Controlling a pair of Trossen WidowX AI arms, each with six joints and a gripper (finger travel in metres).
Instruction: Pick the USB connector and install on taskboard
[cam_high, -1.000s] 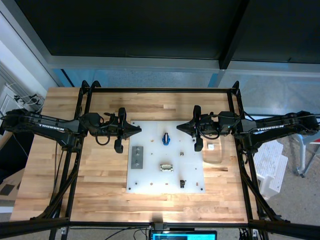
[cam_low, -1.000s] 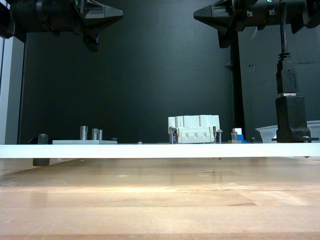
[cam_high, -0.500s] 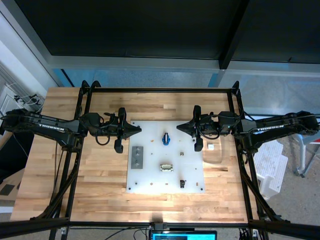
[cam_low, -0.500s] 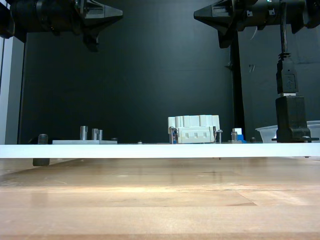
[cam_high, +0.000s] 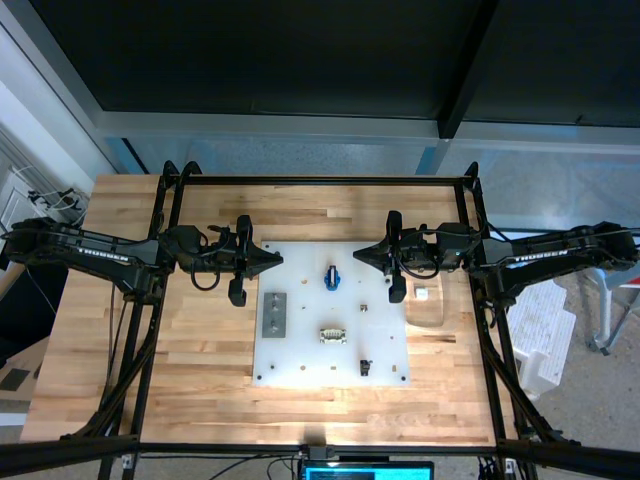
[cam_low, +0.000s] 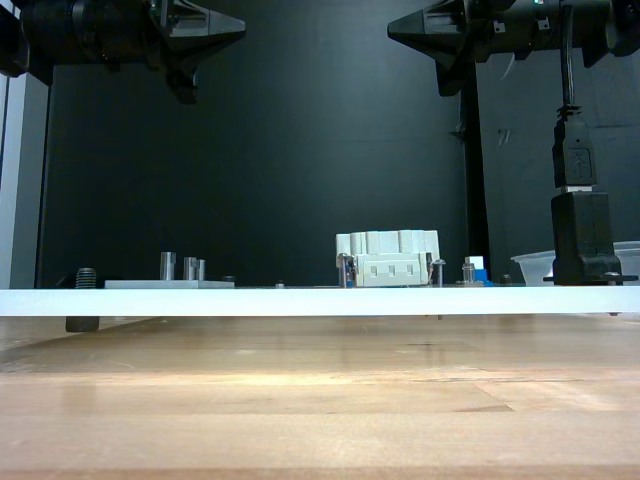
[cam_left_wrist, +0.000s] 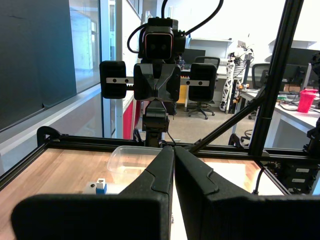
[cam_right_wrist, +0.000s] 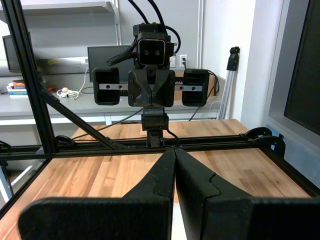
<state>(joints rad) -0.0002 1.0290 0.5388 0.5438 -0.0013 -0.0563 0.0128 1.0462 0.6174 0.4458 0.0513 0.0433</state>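
The left gripper (cam_high: 277, 258) hangs in the air over the upper left edge of the board (cam_high: 300, 345), pointing toward the middle of the frame. Its wrist view shows the two fingers (cam_left_wrist: 161, 167) pressed together with only a thin seam between them and nothing held. The right gripper (cam_high: 359, 254) mirrors it over the board's upper right part, also well above the surface, its fingers (cam_right_wrist: 162, 170) likewise closed on nothing. The two tips face each other, well apart.

The USB connector (cam_high: 366, 367) stands on the board near its lower right corner, far from both grippers; in the low view it rises upright at the right of the frame. Also on the board are a blue knob (cam_high: 333, 277) between the gripper tips, a grey block (cam_high: 274, 314) toward the left, and a cream connector (cam_high: 333, 335) near the middle. A clear tray (cam_high: 430, 308) lies on the table (cam_high: 200, 380) just right of the board, with a white cube (cam_high: 422, 293) at its upper edge
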